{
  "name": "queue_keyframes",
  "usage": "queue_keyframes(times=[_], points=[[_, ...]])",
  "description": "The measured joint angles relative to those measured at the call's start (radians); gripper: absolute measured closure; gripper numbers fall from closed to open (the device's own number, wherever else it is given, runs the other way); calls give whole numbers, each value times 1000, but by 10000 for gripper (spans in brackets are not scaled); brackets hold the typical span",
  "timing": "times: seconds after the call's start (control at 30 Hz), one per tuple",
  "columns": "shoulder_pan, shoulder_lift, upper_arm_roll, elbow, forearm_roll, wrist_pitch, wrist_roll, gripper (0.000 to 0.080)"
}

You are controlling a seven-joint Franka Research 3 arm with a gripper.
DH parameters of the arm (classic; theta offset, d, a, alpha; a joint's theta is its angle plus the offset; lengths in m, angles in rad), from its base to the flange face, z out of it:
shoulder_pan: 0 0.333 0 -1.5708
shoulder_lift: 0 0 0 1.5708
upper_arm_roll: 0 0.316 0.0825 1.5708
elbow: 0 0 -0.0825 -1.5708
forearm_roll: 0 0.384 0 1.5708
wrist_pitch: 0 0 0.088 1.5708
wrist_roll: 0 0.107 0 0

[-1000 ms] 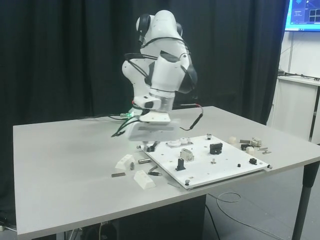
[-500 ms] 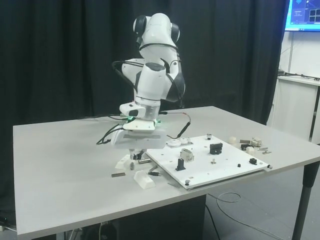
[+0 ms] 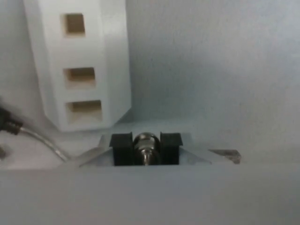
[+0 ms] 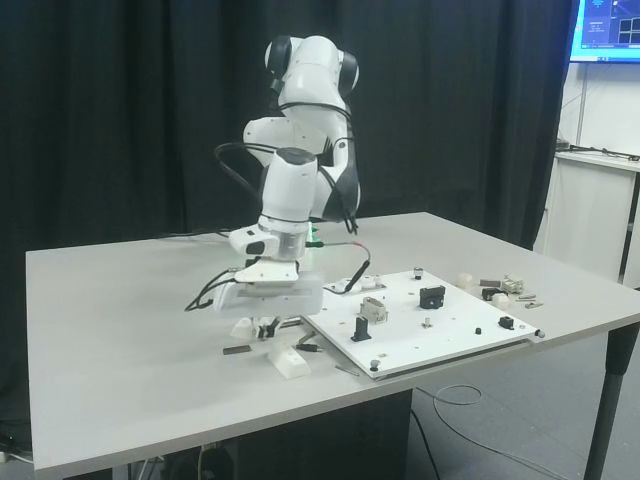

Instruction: Place BNC.

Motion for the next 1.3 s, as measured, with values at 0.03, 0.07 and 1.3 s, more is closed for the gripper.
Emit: queue_keyframes(times=[0.03, 0.07, 1.3], points=[[-1, 2, 0, -2, 0, 3, -3, 683], [-2, 4, 0, -4, 1, 6, -6, 683], [-9, 29, 9, -52, 17, 60, -43, 683]])
